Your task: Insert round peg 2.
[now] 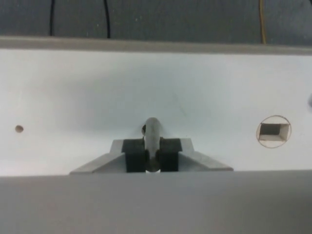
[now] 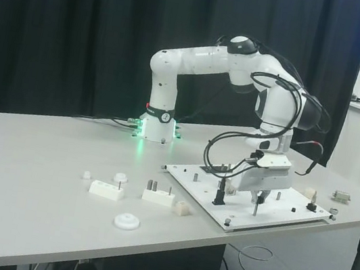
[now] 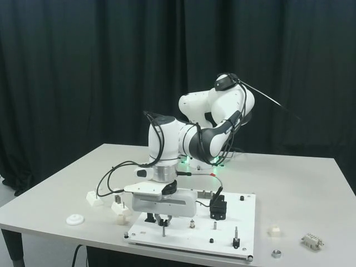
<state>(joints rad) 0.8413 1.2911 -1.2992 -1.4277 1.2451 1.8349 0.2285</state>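
Observation:
My gripper (image 1: 152, 158) is shut on a grey round peg (image 1: 152, 132), which is clamped between the two black pads (image 1: 134, 155) and points down at the white board (image 1: 73, 97). Its tip sits right beside a small dark hole (image 1: 144, 129); I cannot tell whether it has entered. In the first room view the gripper (image 2: 260, 197) hangs low over the board (image 2: 193, 182) near its front edge, the peg (image 2: 258, 206) upright. The second room view shows the same peg (image 3: 163, 228) below the gripper (image 3: 162, 220).
The board carries a square socket (image 1: 273, 130), a tiny hole (image 1: 19, 128), a black fixture (image 2: 220, 195) and several upright pins. On the grey table (image 2: 40, 154) stand two white peg holders (image 2: 106, 188) (image 2: 159, 195), a white gear (image 2: 126, 221), a small cube (image 2: 182, 209) and a connector (image 2: 341, 196).

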